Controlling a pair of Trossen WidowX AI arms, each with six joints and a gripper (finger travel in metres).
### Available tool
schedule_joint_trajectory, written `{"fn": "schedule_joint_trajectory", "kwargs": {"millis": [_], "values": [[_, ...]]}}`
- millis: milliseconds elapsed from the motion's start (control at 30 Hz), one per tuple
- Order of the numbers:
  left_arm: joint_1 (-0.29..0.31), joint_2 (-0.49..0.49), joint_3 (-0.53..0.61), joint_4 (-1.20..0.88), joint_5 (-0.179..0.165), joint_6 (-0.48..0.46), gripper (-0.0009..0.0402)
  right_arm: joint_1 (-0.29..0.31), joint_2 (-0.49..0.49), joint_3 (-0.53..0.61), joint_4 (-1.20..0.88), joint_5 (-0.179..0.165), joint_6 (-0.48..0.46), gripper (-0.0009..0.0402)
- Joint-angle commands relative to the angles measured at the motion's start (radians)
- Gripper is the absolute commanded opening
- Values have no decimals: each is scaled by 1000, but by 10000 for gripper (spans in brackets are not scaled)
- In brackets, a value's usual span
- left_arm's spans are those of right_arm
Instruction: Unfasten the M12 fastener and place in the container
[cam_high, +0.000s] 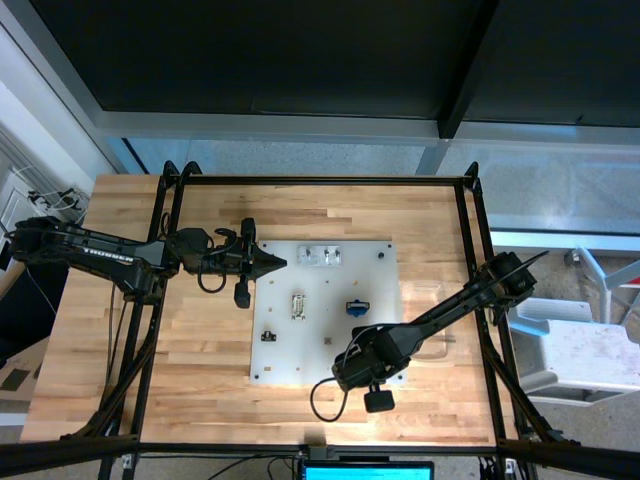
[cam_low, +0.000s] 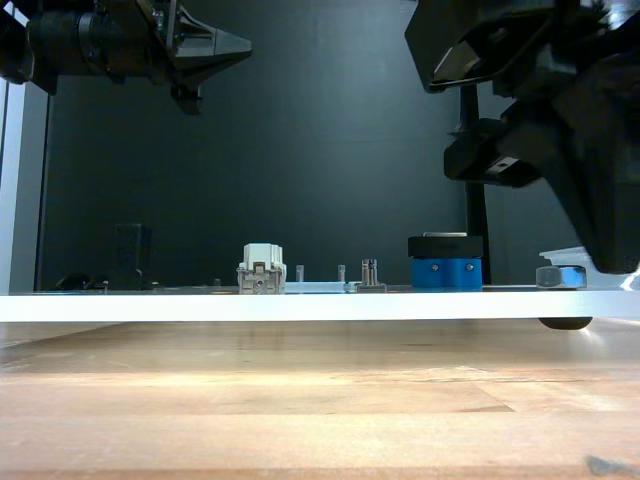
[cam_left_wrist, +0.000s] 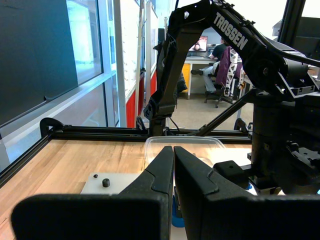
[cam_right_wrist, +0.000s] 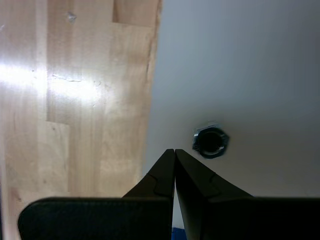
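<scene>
The M12 fastener (cam_right_wrist: 211, 141), a small hex nut with a dark centre, lies on the white board (cam_right_wrist: 250, 75) close to the board's edge. I cannot tell whether it is on its stud. My right gripper (cam_right_wrist: 175, 150) hangs low over the board's near right part (cam_high: 345, 375), shut and empty, with its tips just beside the nut. The container (cam_left_wrist: 185, 142), a clear tray, lies to the right of the board (cam_high: 447, 345), partly under the right arm. My left gripper (cam_left_wrist: 173, 148) is shut on nothing and hovers high over the board's far left (cam_high: 268, 262).
A blue connector block (cam_high: 356, 308) and a beige rectangular connector (cam_high: 297, 305) stand mid-board. A black post (cam_left_wrist: 106, 182) stands at a far board corner. A black frame rail (cam_high: 320, 181) rings the wooden table.
</scene>
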Motion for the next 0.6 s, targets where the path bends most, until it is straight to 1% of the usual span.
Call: {"fn": "schedule_joint_trajectory", "kwargs": {"millis": [33, 367, 433, 467, 500, 567, 600], "values": [[0, 0, 0, 0, 0, 0, 0, -2, 1, 0, -4, 18, -6, 0], [0, 0, 0, 0, 0, 0, 0, -3, 1, 0, -9, 21, -8, 0], [0, 0, 0, 0, 0, 0, 0, -3, 1, 0, -18, 45, -8, 0], [0, 0, 0, 0, 0, 0, 0, -3, 1, 0, -27, 71, -8, 0], [0, 0, 0, 0, 0, 0, 0, -3, 0, 0, -40, 122, -2, 0], [0, 0, 0, 0, 0, 0, 0, -3, -10, 0, -82, 271, 53, 0], [0, 0, 0, 0, 0, 0, 0, -3, -14, 0, -99, 321, 72, 0]]}}
